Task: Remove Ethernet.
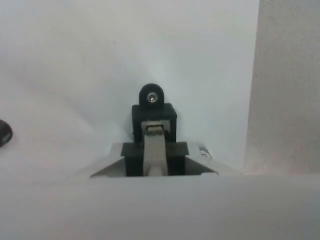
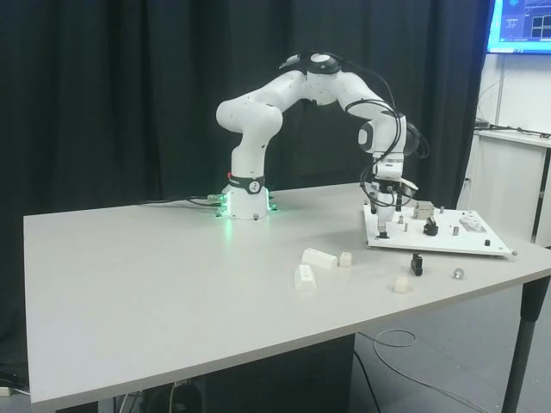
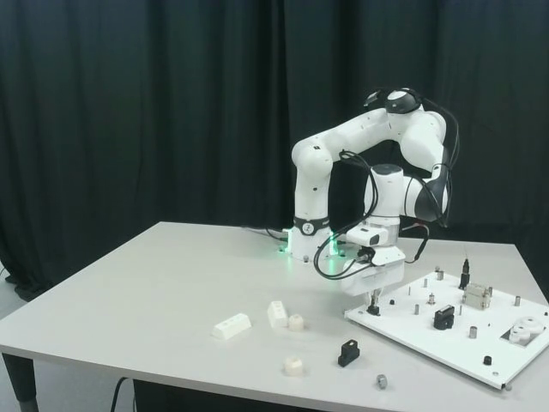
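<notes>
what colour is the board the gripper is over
White board, clearest in the second room view.

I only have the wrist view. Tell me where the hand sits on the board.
Observer: The hand is low over the white board, at its end nearer the arm's base.
Operator: Report anything loose off the board.
Observer: A black piece lies on the grey table just off the board's edge.
Operator: Name what else is out there.
Observer: Several white blocks lie farther out on the table.
</notes>
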You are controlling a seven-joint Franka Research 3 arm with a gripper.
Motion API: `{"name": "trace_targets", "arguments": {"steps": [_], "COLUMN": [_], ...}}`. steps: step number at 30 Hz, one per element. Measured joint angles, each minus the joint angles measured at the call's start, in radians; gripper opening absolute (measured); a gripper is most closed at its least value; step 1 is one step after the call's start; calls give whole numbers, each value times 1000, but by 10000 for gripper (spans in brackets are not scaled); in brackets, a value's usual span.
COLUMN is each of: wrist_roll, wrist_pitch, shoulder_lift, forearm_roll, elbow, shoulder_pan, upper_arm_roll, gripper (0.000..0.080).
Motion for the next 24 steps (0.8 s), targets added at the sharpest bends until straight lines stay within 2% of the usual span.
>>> {"name": "trace_targets", "arguments": {"steps": [7, 16, 24], "wrist_roll": [0, 0, -1], "wrist_pitch": [-13, -45, -78], "shoulder_lift": [0, 0, 0], "forearm_roll": [0, -3, -27], "elbow": [0, 0, 0], "shoulder_pan": [1, 6, 14], "upper_arm_roll": [-13, -55, -92], "gripper": [81, 81, 81]}}
